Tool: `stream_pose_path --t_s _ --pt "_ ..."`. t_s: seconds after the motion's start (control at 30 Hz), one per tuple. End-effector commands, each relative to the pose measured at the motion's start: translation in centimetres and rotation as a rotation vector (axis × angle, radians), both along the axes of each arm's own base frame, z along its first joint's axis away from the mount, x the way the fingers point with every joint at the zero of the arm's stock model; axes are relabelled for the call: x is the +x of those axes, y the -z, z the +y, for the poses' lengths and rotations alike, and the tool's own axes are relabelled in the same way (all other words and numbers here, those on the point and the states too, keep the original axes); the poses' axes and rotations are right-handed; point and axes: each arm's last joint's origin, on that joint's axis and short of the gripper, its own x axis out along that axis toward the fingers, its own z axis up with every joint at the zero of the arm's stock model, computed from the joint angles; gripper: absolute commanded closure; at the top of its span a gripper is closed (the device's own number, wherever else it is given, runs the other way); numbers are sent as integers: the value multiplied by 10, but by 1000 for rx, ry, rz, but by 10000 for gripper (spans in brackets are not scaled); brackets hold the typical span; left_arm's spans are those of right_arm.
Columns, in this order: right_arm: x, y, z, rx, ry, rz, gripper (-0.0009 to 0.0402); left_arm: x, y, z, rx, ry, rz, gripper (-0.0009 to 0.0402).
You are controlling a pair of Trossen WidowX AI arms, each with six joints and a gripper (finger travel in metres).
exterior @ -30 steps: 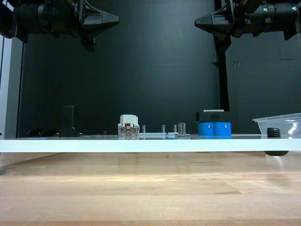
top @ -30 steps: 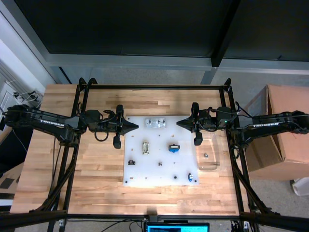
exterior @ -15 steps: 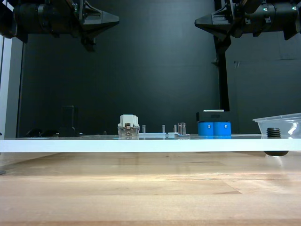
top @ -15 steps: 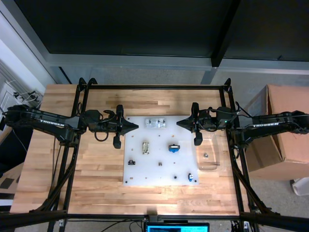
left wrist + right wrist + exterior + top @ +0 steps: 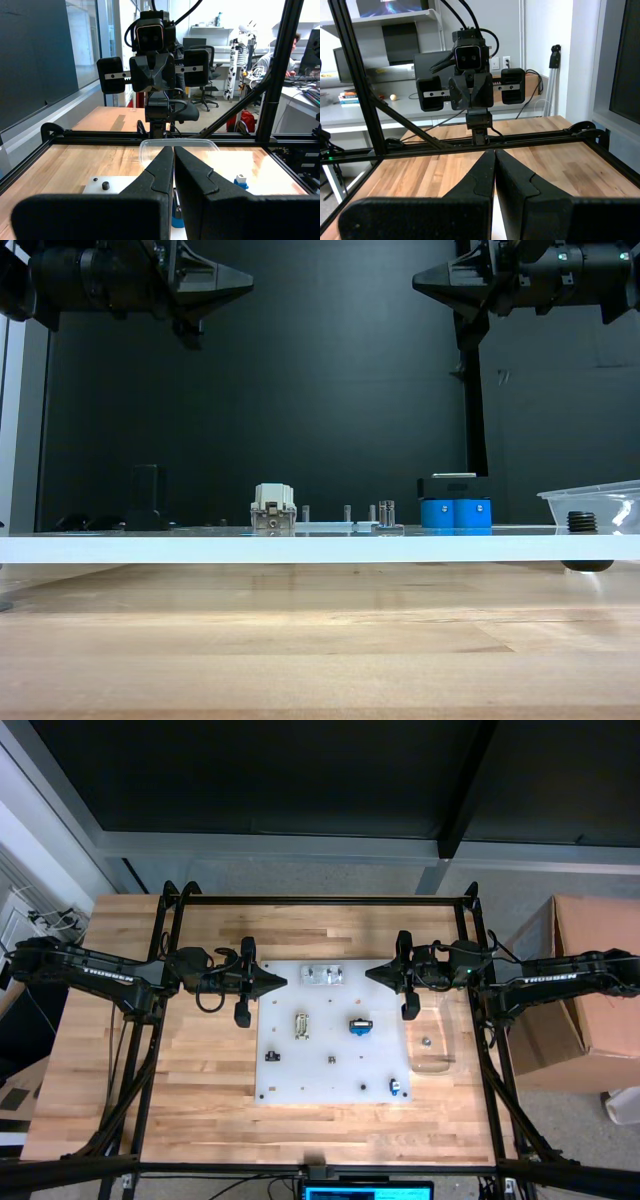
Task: Pick the M12 nut and place it on its threads and fasten
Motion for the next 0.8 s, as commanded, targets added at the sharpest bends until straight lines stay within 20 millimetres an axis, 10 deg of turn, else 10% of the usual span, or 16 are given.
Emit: stream_pose_path --t_s 0.03,0.5,0.8 --pt "-3 -4 1 24 4 117 393 0 0 0 0 0 0 393" --pt "-11 -16 37 193 -34 942 393 0 0 0 0 0 0 393" --pt "-19 -5 45 348 249 1405 391 0 0 0 0 0 0 393"
